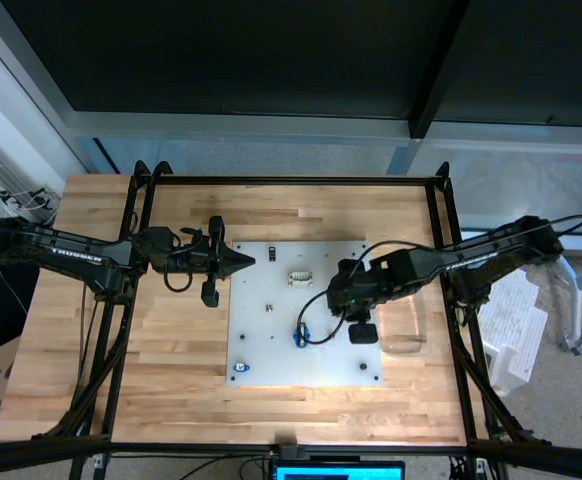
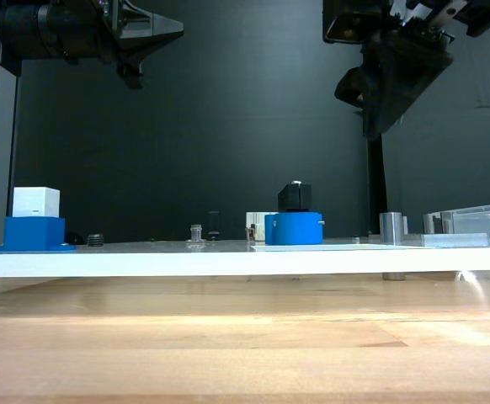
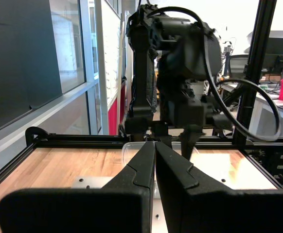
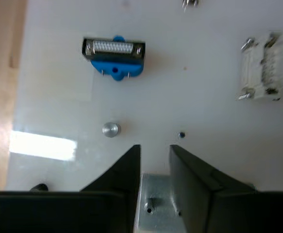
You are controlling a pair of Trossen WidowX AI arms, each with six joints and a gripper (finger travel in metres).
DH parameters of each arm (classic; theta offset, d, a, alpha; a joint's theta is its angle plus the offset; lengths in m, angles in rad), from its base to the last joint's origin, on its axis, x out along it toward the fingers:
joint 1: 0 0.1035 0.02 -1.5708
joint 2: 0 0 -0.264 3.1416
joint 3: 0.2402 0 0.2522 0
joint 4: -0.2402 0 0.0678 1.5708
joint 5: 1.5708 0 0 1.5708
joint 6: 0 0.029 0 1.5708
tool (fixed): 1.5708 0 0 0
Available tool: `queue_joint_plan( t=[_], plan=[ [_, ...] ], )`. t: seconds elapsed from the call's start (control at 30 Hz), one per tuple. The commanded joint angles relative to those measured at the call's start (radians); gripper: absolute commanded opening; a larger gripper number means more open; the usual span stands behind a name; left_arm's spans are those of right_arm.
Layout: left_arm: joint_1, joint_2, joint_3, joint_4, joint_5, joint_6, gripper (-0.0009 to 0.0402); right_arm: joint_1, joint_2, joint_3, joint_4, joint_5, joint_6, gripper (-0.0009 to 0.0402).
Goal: Remove the 16mm cylinder and place in the container
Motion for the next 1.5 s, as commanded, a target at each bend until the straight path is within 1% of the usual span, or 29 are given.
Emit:
queue_joint_plan(
  t=[0.03,0.13,0.3,0.43,0.6,0.67,0.97,1.27,1.5],
  plan=[
    [0.000,0.000,0.000,0.000,0.000,0.000,0.0000,0.019,0.050,0.037,-0.040,0.013,0.009,0.0141],
    [0.000,0.000,0.000,0.000,0.000,0.000,0.0000,0.040,0.096,0.070,-0.060,0.047,0.018,0.0170],
    [0.000,0.000,0.000,0.000,0.000,0.000,0.0000,0.075,0.155,0.101,-0.062,0.054,0.022,0.0205],
    [0.000,0.000,0.000,0.000,0.000,0.000,0.0000,0.092,0.195,0.122,-0.062,0.055,0.024,0.0218],
    [0.000,0.000,0.000,0.000,0.000,0.000,0.0000,0.105,0.237,0.127,-0.061,0.052,0.036,0.0220],
    [0.000,0.000,0.000,0.000,0.000,0.000,0.0000,0.108,0.254,0.127,-0.059,0.044,0.053,0.0220],
    [0.000,0.000,0.000,0.000,0.000,0.000,0.0000,0.120,0.323,0.127,-0.023,0.044,0.069,0.0220],
    [0.000,0.000,0.000,0.000,0.000,0.000,0.0000,0.128,0.325,0.089,0.029,0.045,0.100,0.0220],
    [0.000,0.000,0.000,0.000,0.000,0.000,0.0000,0.130,0.325,0.073,0.050,0.046,0.105,0.0220]
  ],
)
